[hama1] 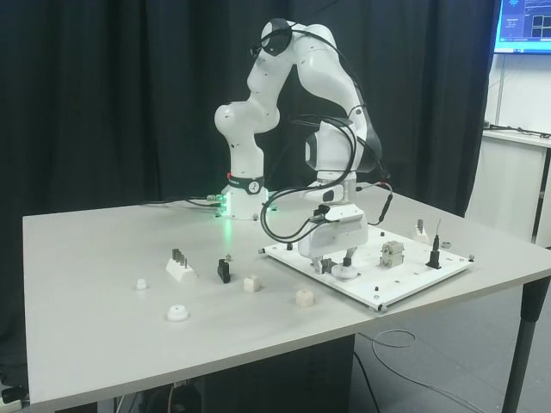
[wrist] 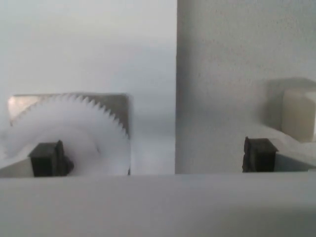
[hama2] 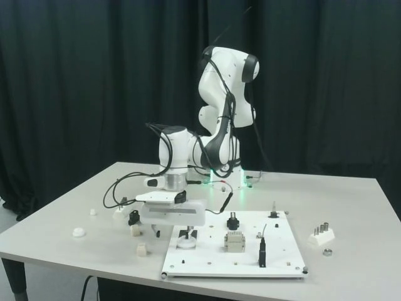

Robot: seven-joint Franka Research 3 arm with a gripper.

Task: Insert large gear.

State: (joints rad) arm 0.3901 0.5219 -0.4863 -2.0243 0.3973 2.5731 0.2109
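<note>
Right under the wrist, the gripper has its 2 black fingertips spread wide apart, holding nothing. The large gear lies flat below 1 fingertip, on a grey metal part of the white board. It looks let go, probably because it already sits in its place. Farther off, small white parts wait on the grey table, away from the work.

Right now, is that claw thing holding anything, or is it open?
Gripper: open, fingers spread wide, holding nothing; the large gear lies below one finger on the white board.
</note>
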